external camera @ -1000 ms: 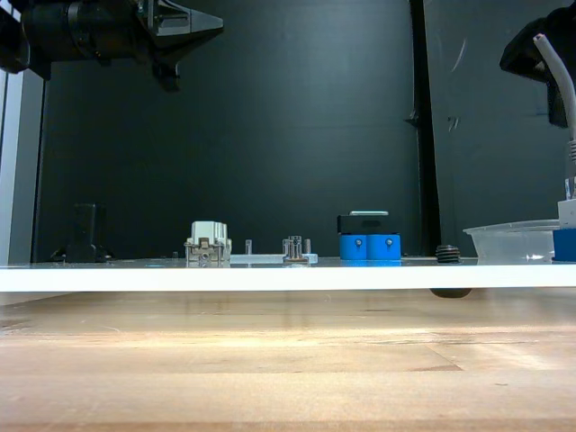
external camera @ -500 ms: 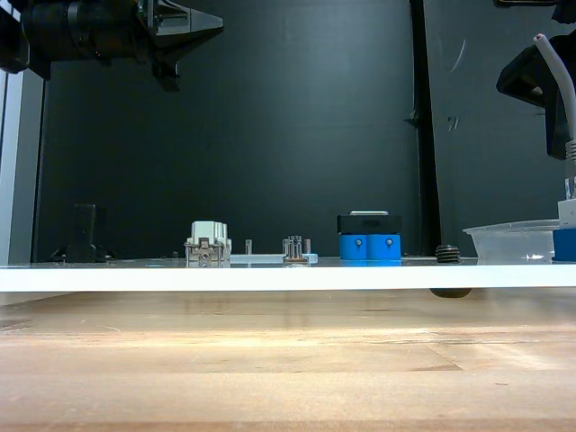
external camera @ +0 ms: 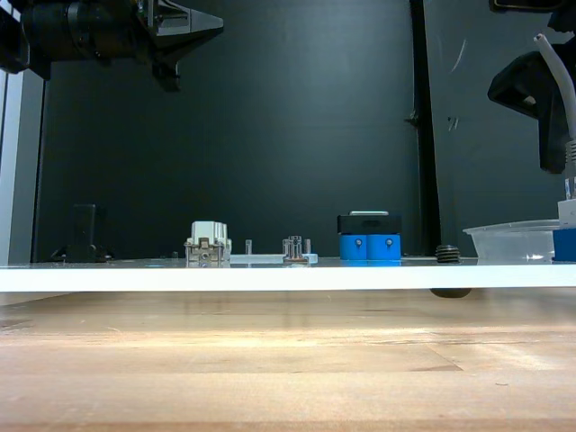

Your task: Remove the rj45 connector and place it in the container

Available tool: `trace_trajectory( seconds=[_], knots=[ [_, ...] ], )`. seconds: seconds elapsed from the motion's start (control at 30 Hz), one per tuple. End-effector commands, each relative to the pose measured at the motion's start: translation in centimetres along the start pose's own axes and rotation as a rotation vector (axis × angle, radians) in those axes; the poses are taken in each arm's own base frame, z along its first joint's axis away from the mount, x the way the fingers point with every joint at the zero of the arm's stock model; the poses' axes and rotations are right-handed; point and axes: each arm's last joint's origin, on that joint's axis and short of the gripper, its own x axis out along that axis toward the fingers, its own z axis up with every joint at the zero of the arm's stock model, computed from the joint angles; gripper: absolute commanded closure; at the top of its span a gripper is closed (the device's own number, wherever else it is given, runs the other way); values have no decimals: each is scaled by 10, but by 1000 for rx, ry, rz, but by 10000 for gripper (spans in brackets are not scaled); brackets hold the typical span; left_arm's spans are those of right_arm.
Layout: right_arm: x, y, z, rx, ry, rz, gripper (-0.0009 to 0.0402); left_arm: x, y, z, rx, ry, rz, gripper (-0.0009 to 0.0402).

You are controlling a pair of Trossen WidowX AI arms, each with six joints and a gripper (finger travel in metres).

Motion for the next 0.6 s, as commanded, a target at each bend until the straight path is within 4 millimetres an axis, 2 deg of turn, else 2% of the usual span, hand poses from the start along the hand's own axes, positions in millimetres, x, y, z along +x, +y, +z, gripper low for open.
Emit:
trace_trajectory(
  seconds=[0.03,0.4,0.6],
  knots=[
    [6,1,-1,-16,3,-6,203,0,0,0,0,0,0,393],
    [19,-1,-7,-13,-20,6,216,0,0,0,0,0,0,393],
    [15,-2,-6,-11,-45,-3,230,0,0,0,0,0,0,393]
  ],
)
